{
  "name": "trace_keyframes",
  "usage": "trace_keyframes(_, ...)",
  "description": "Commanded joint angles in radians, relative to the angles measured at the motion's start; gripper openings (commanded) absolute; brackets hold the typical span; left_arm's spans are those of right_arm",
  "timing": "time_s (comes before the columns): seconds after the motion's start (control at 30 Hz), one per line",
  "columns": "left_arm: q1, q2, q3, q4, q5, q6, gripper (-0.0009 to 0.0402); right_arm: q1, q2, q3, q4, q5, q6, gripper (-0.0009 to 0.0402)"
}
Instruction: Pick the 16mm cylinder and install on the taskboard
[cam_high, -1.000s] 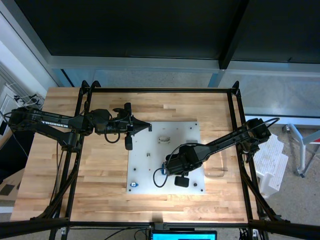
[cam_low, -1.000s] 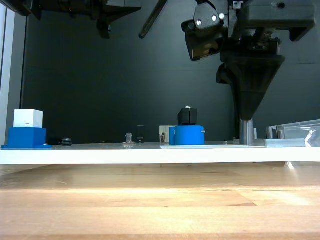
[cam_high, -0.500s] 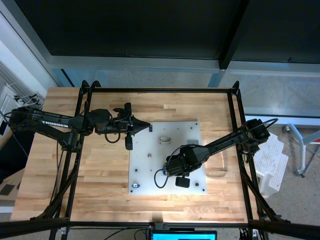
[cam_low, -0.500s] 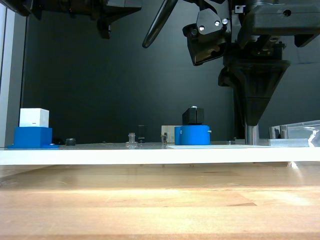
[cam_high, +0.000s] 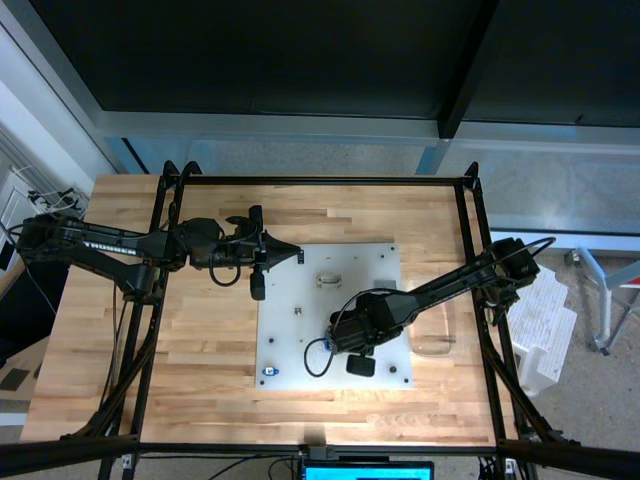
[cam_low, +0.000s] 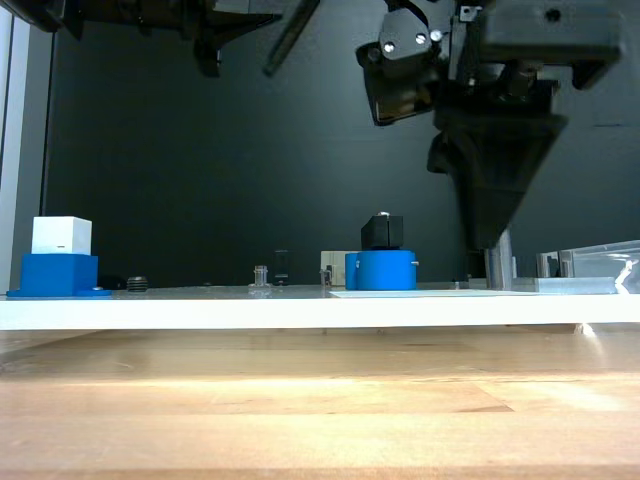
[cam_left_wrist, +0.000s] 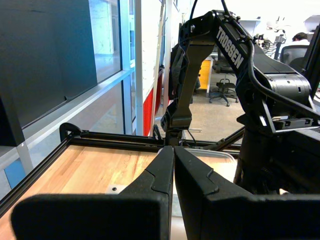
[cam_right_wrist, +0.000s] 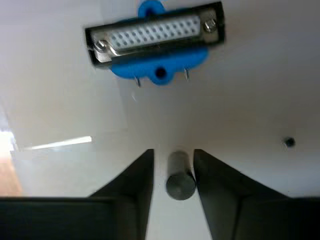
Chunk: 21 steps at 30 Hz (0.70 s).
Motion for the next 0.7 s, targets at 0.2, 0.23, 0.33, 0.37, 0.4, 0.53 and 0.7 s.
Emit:
trace_keyframes(0.2,0.000,0.000,0.000,0.000,0.000,0.000,0.0000,0.000,-0.011,0.000,-0.020,0.008,0.004,0.0198)
trace_keyframes(0.23,0.000,0.000,0.000,0.000,0.000,0.000,0.0000,0.001,-0.019,0.000,-0.023,0.009,-0.003,0.0202)
trace_keyframes(0.33,0.000,0.000,0.000,0.000,0.000,0.000,0.0000,-0.001,-0.051,0.000,-0.029,0.010,-0.041,0.0206)
trace_keyframes(0.37,0.000,0.000,0.000,0.000,0.000,0.000,0.0000,-0.004,-0.067,0.000,-0.028,0.010,-0.059,0.0205)
trace_keyframes(0.4,0.000,0.000,0.000,0.000,0.000,0.000,0.0000,-0.008,-0.080,0.000,-0.027,0.010,-0.077,0.0204)
trace_keyframes(0.53,0.000,0.000,0.000,0.000,0.000,0.000,0.0000,-0.022,-0.143,0.000,-0.023,0.045,-0.142,0.0192)
trace_keyframes(0.7,0.000,0.000,0.000,0.000,0.000,0.000,0.0000,-0.042,-0.230,-0.021,0.026,0.117,-0.231,0.0166)
